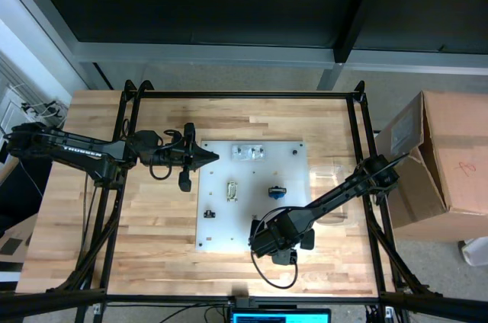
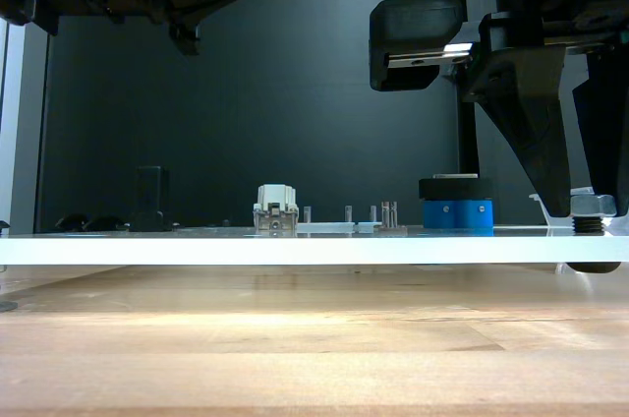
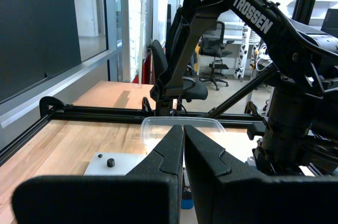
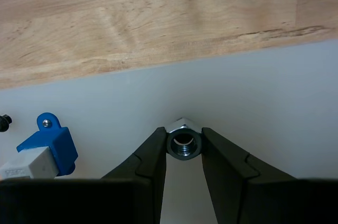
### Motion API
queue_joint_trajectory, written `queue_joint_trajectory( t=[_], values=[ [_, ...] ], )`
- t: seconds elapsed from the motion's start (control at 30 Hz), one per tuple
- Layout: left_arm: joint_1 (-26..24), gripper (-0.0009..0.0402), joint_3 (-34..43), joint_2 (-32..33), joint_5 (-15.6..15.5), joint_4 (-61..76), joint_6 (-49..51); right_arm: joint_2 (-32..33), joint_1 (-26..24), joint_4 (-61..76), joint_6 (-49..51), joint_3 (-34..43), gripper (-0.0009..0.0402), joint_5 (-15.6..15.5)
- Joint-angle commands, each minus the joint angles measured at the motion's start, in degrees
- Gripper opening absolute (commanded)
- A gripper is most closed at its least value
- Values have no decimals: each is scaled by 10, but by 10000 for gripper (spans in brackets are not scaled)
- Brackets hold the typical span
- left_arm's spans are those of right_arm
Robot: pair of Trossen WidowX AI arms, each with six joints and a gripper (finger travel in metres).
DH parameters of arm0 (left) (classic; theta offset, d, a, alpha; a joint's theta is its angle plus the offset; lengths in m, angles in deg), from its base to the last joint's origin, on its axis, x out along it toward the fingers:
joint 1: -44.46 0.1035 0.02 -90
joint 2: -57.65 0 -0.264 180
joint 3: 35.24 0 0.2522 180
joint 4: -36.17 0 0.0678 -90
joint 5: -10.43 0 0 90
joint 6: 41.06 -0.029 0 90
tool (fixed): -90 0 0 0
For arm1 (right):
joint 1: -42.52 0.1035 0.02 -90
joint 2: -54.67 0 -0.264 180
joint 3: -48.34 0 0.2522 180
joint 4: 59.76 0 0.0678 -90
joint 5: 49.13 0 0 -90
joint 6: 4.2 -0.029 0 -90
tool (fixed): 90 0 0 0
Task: Pick the M12 nut and place it on its threads and fasten
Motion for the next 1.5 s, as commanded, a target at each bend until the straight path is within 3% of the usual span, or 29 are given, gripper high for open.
queue_joint_trajectory(
  t=[0.03, 0.33, 0.57, 1.5],
  values=[
    [0, 0, 0, 0, 0, 0, 0, 4, 0, 0, 0, -2, 9, 2],
    [0, 0, 0, 0, 0, 0, 0, 11, 0, -9, -5, -2, 9, 2],
    [0, 0, 0, 0, 0, 0, 0, 11, 0, -9, -72, -3, 9, 2],
    [0, 0, 0, 0, 0, 0, 0, 11, -2, -15, -803, -2, 9, 2]
  ],
)
